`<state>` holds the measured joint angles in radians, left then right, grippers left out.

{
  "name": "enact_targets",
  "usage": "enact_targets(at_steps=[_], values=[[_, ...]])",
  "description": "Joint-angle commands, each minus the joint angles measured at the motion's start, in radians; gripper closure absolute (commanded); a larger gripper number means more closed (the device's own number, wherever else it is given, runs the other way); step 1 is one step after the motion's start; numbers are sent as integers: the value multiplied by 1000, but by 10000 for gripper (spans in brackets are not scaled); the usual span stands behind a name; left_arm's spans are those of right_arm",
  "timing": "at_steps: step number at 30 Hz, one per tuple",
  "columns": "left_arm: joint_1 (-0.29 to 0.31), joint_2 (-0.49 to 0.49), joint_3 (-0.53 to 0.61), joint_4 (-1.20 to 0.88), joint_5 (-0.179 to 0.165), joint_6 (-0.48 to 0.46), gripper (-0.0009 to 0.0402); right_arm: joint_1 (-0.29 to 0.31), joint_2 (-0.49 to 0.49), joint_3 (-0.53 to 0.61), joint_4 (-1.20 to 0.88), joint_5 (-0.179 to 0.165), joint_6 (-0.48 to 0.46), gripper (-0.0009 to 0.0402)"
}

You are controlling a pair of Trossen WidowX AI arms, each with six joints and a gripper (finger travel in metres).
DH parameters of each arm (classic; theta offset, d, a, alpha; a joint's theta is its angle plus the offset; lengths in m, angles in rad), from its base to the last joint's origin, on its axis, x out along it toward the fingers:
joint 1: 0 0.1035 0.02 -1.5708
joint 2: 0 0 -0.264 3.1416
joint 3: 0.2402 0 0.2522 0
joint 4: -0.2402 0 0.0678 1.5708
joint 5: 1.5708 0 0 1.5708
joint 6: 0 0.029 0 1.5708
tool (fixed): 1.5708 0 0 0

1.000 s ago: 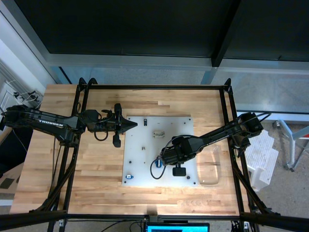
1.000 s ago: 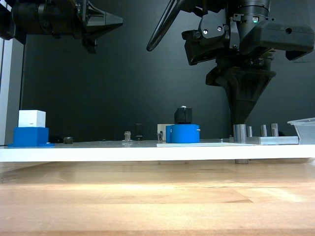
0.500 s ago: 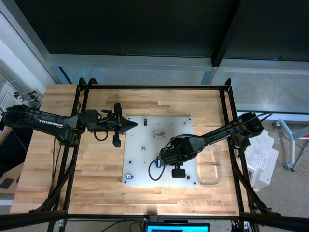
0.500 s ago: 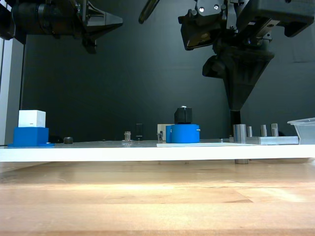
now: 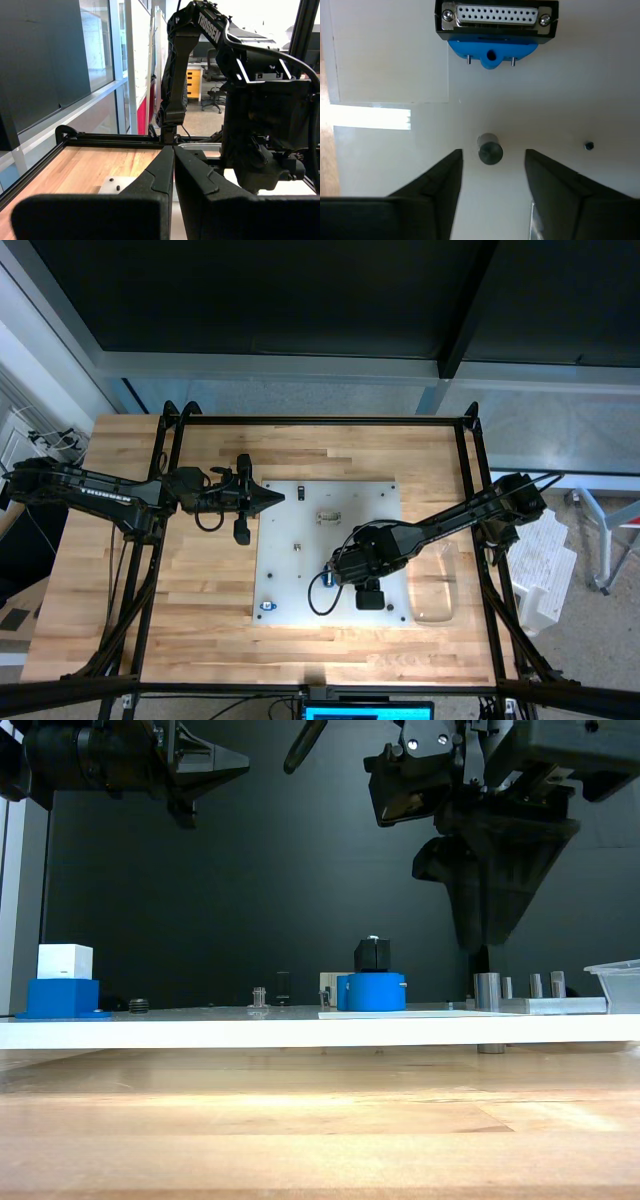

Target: Remove the 16mm cylinder and place in the container

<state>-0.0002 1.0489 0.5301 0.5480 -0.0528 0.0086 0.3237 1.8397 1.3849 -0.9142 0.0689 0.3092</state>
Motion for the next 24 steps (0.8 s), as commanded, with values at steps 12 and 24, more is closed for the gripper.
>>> enact_targets(at_steps=[12, 24], values=[[0, 0, 0, 0, 0, 0, 393, 5, 81, -28, 43, -9, -8, 202], [0, 0, 0, 0, 0, 0, 393, 4, 63, -33, 45, -9, -11, 283]])
